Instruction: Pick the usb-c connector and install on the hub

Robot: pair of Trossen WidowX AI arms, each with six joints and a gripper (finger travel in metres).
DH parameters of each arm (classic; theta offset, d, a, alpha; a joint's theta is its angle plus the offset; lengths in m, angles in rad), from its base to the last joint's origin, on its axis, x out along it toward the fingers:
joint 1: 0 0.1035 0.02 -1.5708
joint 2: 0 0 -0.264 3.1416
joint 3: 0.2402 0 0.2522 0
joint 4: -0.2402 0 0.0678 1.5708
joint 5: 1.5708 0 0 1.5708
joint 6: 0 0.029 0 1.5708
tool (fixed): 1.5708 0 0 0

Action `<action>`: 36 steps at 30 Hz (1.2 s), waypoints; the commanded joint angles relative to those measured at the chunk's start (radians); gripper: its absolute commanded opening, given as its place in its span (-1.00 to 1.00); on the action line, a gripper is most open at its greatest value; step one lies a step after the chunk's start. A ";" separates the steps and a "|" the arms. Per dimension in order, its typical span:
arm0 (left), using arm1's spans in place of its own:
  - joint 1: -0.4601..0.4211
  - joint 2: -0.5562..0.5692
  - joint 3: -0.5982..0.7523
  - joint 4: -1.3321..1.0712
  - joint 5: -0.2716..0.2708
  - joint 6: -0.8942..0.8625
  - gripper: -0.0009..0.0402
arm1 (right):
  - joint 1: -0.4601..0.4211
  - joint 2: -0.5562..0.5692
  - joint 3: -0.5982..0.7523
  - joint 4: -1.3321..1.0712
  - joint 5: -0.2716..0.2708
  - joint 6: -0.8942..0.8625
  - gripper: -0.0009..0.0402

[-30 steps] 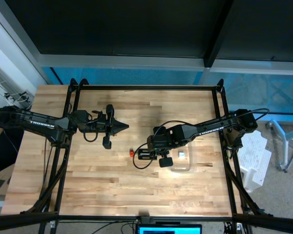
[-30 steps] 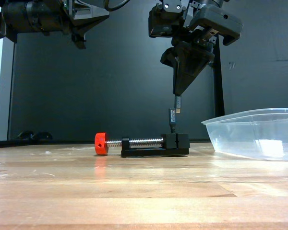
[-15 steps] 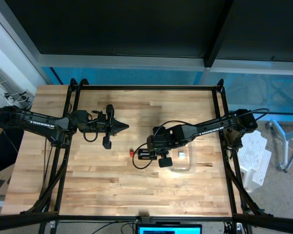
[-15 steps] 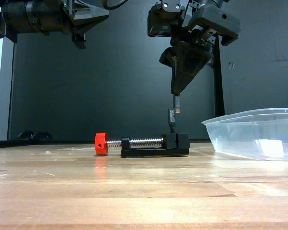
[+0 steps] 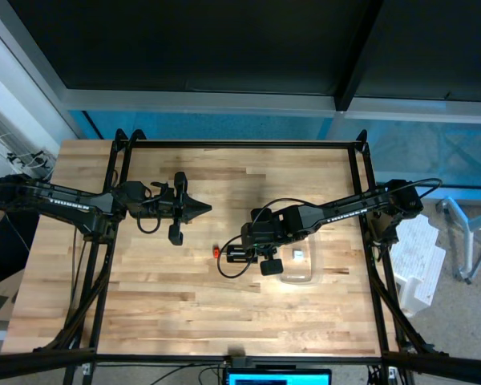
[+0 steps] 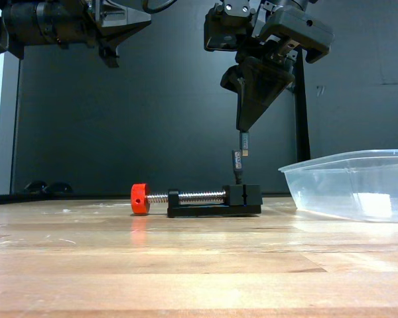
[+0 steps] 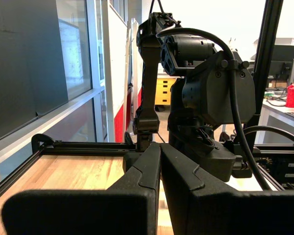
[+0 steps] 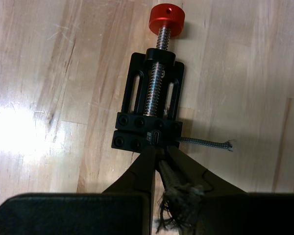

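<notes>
Now, the right hand [image 6: 243, 127] hangs point-down above the vise [image 6: 215, 202], fingers clamped on the usb-c connector [image 6: 245, 142]. The connector hangs upright, its metal tip just at the top of the hub [image 6: 237, 163], which stands gripped in the vise. From the right wrist view the hub's port [image 8: 157, 137] shows uncovered: the connector is not in. The red knob [image 6: 140, 199] juts left, and a plastic tub [image 6: 348, 185] sits near on the worktop [image 6: 186, 265]. The left hand [image 7: 159, 156] hovers high over the worktop's left side, fingers pressed together, well apart from the vise.
</notes>
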 commanded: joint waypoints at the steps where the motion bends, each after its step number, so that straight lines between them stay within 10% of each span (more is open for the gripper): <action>1: 0.000 0.000 0.000 0.000 0.000 0.000 -0.96 | 0.000 0.001 0.000 0.000 0.000 0.000 -0.96; 36: 0.000 0.000 0.000 0.000 0.000 0.000 -0.96 | 0.001 -0.023 0.076 -0.126 0.002 0.059 -0.96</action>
